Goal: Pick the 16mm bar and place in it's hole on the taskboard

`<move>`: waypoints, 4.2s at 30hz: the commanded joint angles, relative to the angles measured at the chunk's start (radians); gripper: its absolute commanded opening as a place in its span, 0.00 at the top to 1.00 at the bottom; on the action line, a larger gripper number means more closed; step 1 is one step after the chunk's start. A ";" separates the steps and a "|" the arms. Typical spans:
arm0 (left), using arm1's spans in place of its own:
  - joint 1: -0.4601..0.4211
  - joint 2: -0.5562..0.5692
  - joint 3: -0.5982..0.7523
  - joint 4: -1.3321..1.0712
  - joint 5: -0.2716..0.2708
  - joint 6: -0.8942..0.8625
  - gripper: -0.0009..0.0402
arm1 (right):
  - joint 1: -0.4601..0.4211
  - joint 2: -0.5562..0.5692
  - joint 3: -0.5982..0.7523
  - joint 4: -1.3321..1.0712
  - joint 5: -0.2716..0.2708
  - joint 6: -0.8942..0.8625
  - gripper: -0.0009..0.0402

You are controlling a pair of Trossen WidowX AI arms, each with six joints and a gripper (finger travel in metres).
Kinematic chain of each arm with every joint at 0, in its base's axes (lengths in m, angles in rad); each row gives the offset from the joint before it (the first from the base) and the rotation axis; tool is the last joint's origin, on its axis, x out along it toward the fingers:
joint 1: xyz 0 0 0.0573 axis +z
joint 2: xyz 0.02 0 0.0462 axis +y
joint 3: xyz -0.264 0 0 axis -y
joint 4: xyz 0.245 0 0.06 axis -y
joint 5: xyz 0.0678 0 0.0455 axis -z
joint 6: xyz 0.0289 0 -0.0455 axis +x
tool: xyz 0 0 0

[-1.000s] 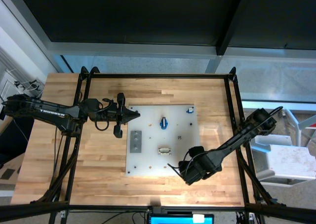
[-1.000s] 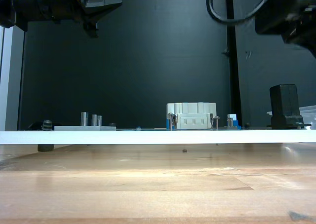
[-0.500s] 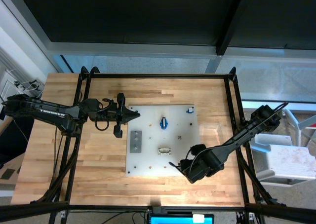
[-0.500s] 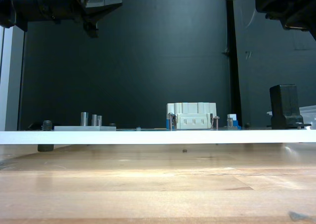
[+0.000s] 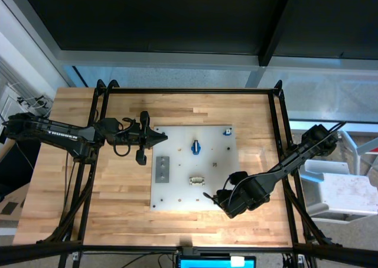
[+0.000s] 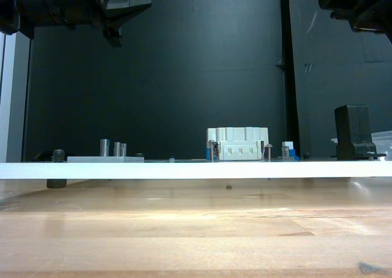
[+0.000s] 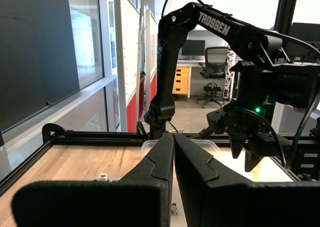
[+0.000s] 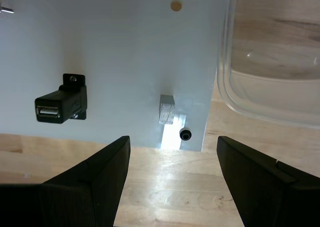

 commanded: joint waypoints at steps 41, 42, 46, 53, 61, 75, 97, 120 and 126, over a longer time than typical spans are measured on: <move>0.000 0.000 0.000 0.000 0.000 0.000 0.98 | 0.001 0.000 0.000 0.031 0.000 0.000 0.39; 0.000 0.000 0.000 0.000 0.000 0.000 0.98 | 0.001 0.000 0.000 0.031 0.000 0.000 0.39; 0.000 0.000 0.000 0.000 0.000 0.000 0.98 | 0.001 0.000 0.000 0.031 0.000 0.000 0.39; 0.000 0.000 0.000 0.000 0.000 0.000 0.98 | 0.001 0.000 0.000 0.031 0.000 0.000 0.39; 0.000 0.000 0.000 0.000 0.000 0.000 0.98 | 0.001 0.000 0.000 0.031 0.000 0.000 0.39; 0.000 0.000 0.000 0.000 0.000 0.000 0.98 | 0.001 0.000 0.000 0.031 0.000 0.000 0.39; 0.000 0.000 0.000 0.000 0.000 0.000 0.98 | 0.001 0.000 0.000 0.042 0.000 0.000 0.39; 0.000 0.000 0.000 0.000 0.000 0.000 0.98 | 0.001 0.000 0.000 0.045 0.000 0.000 0.39; 0.000 0.000 0.000 0.000 0.000 0.000 0.98 | 0.001 0.000 0.000 0.045 0.000 0.000 0.39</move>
